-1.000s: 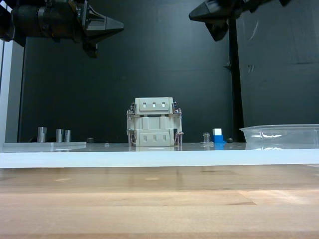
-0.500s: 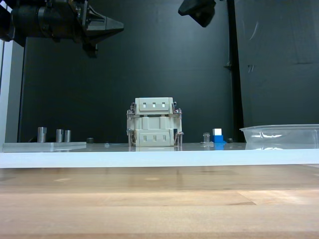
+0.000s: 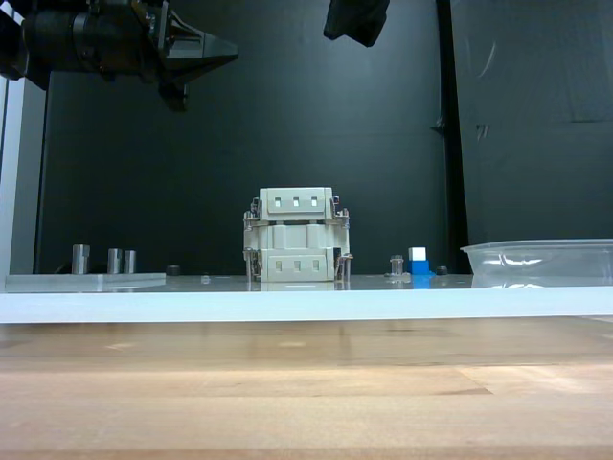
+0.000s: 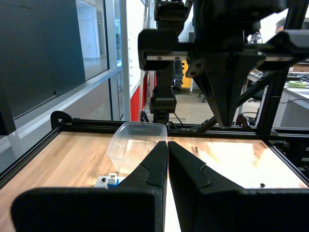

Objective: Remove the HAN10-E connector and place it in the container

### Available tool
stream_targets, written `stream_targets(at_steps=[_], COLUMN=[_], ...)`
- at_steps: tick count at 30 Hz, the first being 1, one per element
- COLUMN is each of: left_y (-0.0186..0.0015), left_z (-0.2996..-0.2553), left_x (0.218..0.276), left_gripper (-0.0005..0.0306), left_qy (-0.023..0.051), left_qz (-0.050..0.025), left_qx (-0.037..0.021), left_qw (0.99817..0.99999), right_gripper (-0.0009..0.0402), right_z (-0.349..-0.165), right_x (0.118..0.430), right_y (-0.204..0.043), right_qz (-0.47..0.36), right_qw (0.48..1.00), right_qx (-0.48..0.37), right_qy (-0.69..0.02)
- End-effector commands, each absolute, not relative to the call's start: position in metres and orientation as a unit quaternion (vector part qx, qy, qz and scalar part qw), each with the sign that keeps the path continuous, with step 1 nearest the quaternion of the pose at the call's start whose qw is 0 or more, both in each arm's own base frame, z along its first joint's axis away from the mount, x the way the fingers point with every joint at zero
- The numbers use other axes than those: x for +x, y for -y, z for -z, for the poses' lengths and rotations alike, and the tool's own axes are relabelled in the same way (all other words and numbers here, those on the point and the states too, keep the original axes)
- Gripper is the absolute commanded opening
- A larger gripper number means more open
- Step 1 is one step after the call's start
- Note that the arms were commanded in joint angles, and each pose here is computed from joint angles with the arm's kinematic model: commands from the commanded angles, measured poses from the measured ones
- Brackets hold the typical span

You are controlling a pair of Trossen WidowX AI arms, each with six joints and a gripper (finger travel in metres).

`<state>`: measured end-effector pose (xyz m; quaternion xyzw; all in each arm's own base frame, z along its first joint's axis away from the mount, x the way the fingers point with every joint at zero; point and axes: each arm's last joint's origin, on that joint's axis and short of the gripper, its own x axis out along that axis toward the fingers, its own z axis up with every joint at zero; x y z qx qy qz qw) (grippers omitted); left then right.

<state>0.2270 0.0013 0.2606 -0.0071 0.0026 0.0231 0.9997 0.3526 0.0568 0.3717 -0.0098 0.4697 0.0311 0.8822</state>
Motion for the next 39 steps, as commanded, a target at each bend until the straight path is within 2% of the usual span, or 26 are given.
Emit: stream_targets(at_steps=[1,9,22,27,36,39], left_y=[-0.0014,-0.0014,-0.0014,-0.0013,-0.0014,-0.0014], left_z=[-0.2608,-0.2608,-0.2608,-0.2608,-0.2608,-0.2608], left_x=[0.2271,0.2271,0.2271,0.2271,0.2271,0.2271], left_gripper=[0.0000,0.0000,0.0000,0.0000,0.0000,0.0000], left_qy=[-0.0022,-0.0022,-0.0022,-0.0022,-0.0022,-0.0020], left_qz=[-0.0231,-0.0231,-0.0231,-0.0229,-0.0231,-0.0231], left_qx=[-0.0069,-0.0069,-0.0069,-0.0069,-0.0069,-0.0069], left_qw=[0.99971,0.99971,0.99971,0.99971,0.99971,0.99971], right_gripper=[0.0000,0.0000,0.0009,0.0049,0.0154,0.0187], right_z=[-0.368,-0.355,-0.339,-0.330,-0.321,-0.312], right_x=[0.361,0.380,0.405,0.413,0.418,0.422], right_y=[-0.061,-0.072,-0.098,-0.107,-0.115,-0.120], right_qz=[-0.027,-0.011,-0.022,-0.035,-0.039,-0.040], right_qw=[0.871,0.832,0.815,0.811,0.809,0.806], right_qx=[-0.005,0.010,0.001,0.000,-0.004,-0.006], right_qy=[-0.491,-0.554,-0.579,-0.583,-0.587,-0.591])
